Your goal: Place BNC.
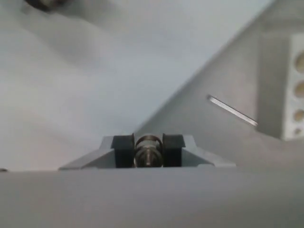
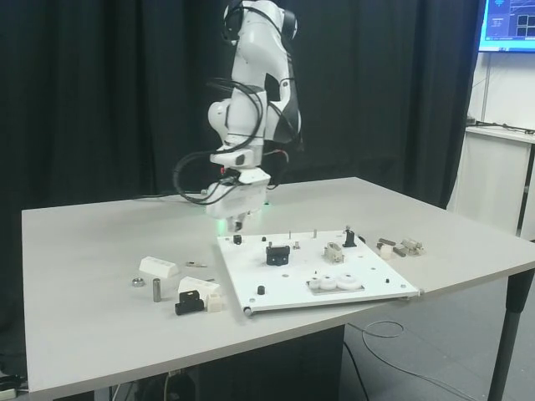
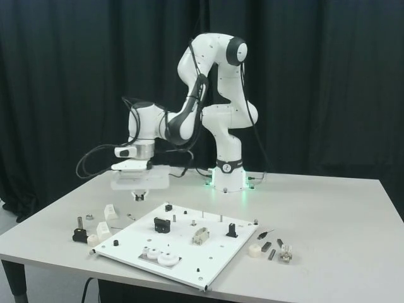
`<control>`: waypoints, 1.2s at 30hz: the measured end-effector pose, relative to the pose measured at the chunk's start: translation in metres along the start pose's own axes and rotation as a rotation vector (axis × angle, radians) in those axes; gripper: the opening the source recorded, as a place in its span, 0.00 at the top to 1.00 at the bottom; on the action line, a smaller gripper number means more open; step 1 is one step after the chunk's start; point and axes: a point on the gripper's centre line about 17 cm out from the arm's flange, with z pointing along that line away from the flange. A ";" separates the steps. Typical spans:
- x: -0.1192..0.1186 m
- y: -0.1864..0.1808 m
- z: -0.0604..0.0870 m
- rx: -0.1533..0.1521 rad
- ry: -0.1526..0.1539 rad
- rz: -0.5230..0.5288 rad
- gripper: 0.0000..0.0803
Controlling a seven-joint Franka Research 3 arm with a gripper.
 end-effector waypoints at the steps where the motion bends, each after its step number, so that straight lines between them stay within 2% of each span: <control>1: -0.004 0.005 0.001 -0.005 -0.003 0.003 0.85; 7: -0.020 0.026 0.011 -0.025 -0.019 0.014 0.85; 14: -0.026 0.037 0.027 -0.032 -0.015 0.013 0.85; 26: -0.028 0.050 0.062 -0.021 -0.006 0.004 0.85; 36: -0.027 0.059 0.078 -0.008 -0.003 -0.003 0.85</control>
